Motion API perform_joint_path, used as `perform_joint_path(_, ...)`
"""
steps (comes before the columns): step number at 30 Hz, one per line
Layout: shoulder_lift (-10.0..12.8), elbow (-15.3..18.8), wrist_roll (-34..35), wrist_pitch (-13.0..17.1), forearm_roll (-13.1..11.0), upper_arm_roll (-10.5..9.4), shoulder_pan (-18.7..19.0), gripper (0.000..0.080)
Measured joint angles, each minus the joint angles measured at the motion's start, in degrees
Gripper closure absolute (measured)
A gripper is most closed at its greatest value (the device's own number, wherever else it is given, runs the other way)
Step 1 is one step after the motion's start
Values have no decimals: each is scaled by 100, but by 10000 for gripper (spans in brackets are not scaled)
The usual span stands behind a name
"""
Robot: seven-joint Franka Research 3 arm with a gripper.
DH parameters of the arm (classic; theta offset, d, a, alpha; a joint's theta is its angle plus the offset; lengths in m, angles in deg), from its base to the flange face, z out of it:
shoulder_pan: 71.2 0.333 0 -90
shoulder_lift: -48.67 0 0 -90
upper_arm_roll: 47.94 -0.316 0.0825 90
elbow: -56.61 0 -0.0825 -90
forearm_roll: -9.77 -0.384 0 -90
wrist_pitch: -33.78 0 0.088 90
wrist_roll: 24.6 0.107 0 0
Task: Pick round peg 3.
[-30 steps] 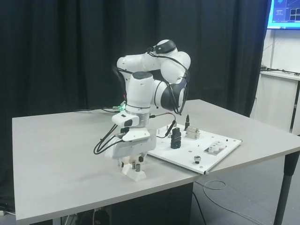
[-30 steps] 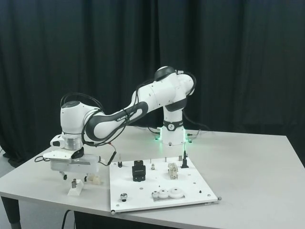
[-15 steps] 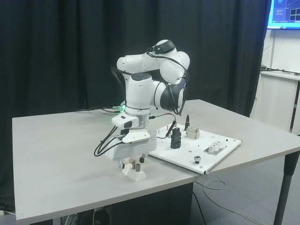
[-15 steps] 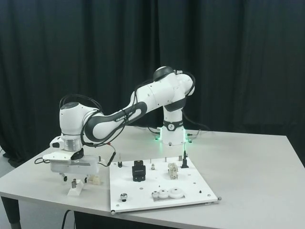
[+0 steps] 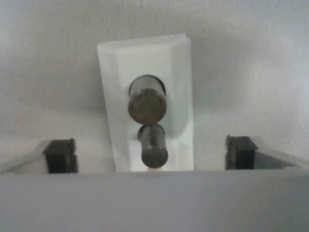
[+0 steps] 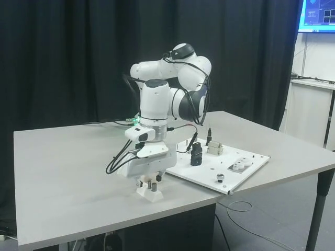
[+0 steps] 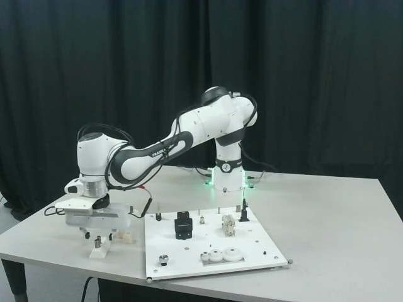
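Two grey round pegs stand upright in a small white holder [image 5: 145,58] on the table, a thicker peg [image 5: 147,104] and a thinner peg [image 5: 153,147]. My gripper [image 5: 149,153] hangs open just above the holder, and the thinner peg lies in line between its black fingertips [image 5: 60,155]. Neither finger touches a peg. From the first room view the gripper [image 6: 149,182] is over the holder [image 6: 151,193] near the table's front edge. The second room view has the gripper [image 7: 98,235] above the holder [image 7: 99,251] with a peg [image 7: 97,242] in it.
A white assembly board [image 6: 238,178] lies beside the holder, toward the arm's base, also seen from the second room view as the board [image 7: 252,255]. It carries a black block [image 7: 182,225], white gears [image 7: 220,255] and small upright parts. The table edge [image 6: 172,206] runs close to the holder.
The wrist and gripper have risen slightly above the holder. The pegs stay in the holder, and the fingers hold nothing.
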Motion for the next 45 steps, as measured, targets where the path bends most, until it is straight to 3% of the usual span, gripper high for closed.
perform_joint_path(5,0,-26,0,0,-1,-35,-47,110)
perform_joint_path(6,0,-36,0,0,-1,-47,-61,300)
perform_joint_path(11,0,-80,0,0,-1,-98,-121,300)
perform_joint_path(12,0,-88,0,0,-1,-105,-131,494)
perform_joint_path(17,0,-140,1,0,-1,-137,-180,494)
perform_joint_path(18,0,-149,1,0,-1,-141,-187,656)
perform_joint_path(34,-69,-256,111,-185,99,-134,-260,690)
perform_joint_path(45,-153,-400,152,-871,149,231,-264,690)
